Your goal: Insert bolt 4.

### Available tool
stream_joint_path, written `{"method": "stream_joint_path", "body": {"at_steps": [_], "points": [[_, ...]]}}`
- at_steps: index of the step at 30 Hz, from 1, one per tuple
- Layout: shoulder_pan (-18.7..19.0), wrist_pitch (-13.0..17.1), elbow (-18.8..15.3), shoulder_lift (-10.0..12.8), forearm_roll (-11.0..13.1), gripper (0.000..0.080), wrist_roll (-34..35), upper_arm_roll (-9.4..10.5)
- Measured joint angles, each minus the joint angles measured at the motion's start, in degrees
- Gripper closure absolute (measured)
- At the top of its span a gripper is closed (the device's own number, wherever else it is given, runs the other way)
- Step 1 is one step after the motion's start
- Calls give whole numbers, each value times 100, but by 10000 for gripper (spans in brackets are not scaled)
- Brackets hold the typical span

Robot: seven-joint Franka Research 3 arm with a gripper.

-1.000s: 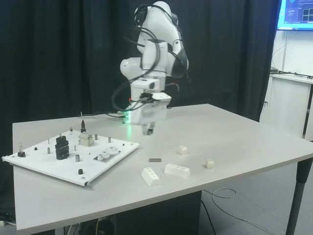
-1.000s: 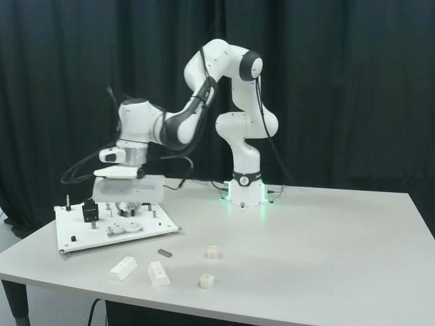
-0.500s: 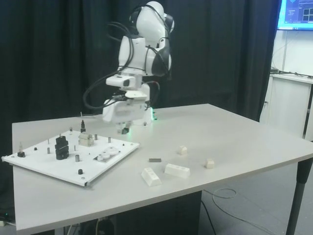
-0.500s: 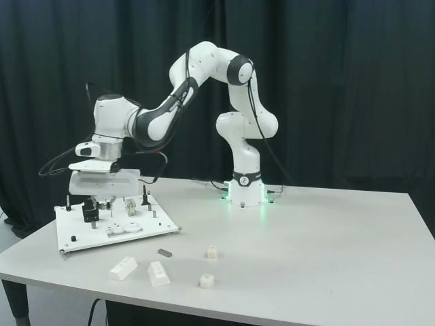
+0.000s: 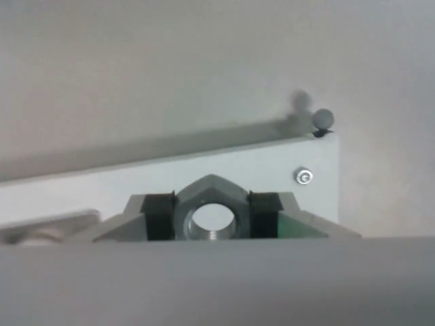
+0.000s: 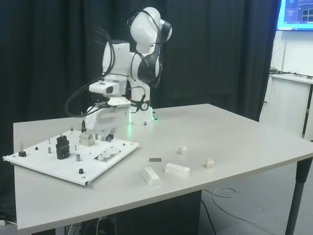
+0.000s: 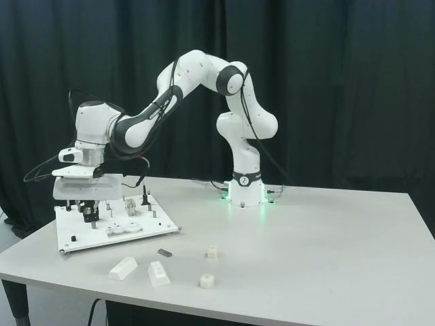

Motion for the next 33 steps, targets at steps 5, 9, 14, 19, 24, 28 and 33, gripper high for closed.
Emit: {"method": "stream_joint_path", "body": {"at_steps": [5, 9, 14, 19, 24, 28, 33], "points": [[-194, -73, 306, 312, 77, 577, -248, 12], [-387, -111, 548, 547, 176, 577, -479, 28], [-681, -220, 861, 799, 297, 577, -738, 69], [-977, -374, 1163, 1000, 514, 577, -1079, 134], [-1183, -552, 1428, 1179, 759, 577, -1385, 156], [-1283, -680, 1605, 1318, 898, 577, -1583, 156], [-1346, -788, 1748, 1474, 1065, 577, -1658, 157]]}}
